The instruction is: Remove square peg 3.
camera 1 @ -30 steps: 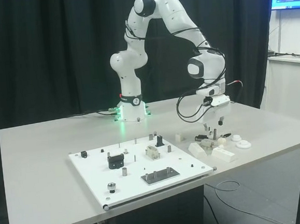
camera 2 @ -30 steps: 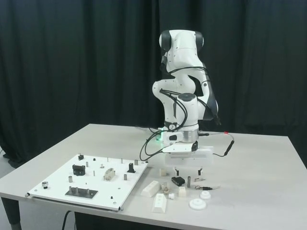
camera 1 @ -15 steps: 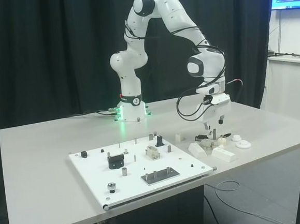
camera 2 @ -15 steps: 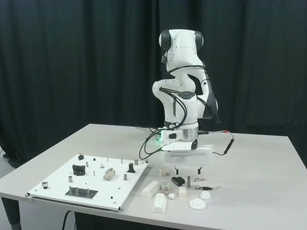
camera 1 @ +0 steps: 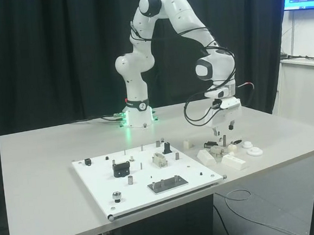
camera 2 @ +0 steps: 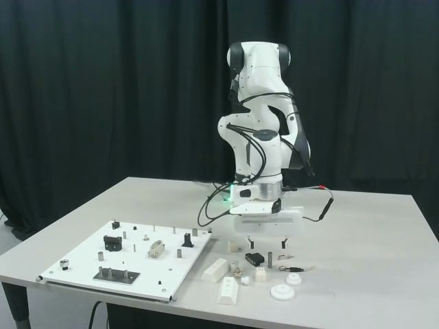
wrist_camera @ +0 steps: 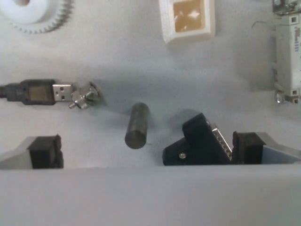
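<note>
Found the fingers [wrist_camera: 45, 151] spread wide and pinching nothing, hanging above the worktop [wrist_camera: 117, 52] with loose parts below. Saw a grey peg [wrist_camera: 138, 125] standing upright between them, apart from both, on the worktop and well clear of the white board [camera 1: 145, 175]; took it for the task's thing, already out of its hole, though could not tell from above whether it was square. Noted a black connector [wrist_camera: 200, 141] close beside one finger and just beside the peg. Judged that as the main hazard: any drop or closing from here could catch the connector, shove it into the peg and tip the peg over. Reckoned too that a sideways sweep made too low would clip the peg's top, since so narrow a stand gives little hold. Spotted a small metal bolt [wrist_camera: 84, 96] and a USB plug [wrist_camera: 40, 92] near on the other side, and a white gear [wrist_camera: 40, 16] farther out, all liable to be scattered by a toppled, rolling peg.
</note>
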{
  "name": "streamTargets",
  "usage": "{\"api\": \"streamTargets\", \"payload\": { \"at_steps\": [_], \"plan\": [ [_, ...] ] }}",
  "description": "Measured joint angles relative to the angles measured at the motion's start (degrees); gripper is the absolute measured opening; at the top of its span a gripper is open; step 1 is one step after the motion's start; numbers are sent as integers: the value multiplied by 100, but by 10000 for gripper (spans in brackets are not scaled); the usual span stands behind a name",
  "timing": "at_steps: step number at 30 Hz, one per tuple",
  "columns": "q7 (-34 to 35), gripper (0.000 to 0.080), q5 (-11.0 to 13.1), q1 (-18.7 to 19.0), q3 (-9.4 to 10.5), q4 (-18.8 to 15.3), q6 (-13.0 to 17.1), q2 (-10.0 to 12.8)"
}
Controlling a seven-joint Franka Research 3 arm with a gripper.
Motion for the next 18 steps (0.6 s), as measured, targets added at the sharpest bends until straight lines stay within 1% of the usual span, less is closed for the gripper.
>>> {"api": "streamTargets", "payload": {
  "at_steps": [18],
  "plan": [
    [34, 800, -3, -2, -54, 0, 0, -28]
  ]
}}
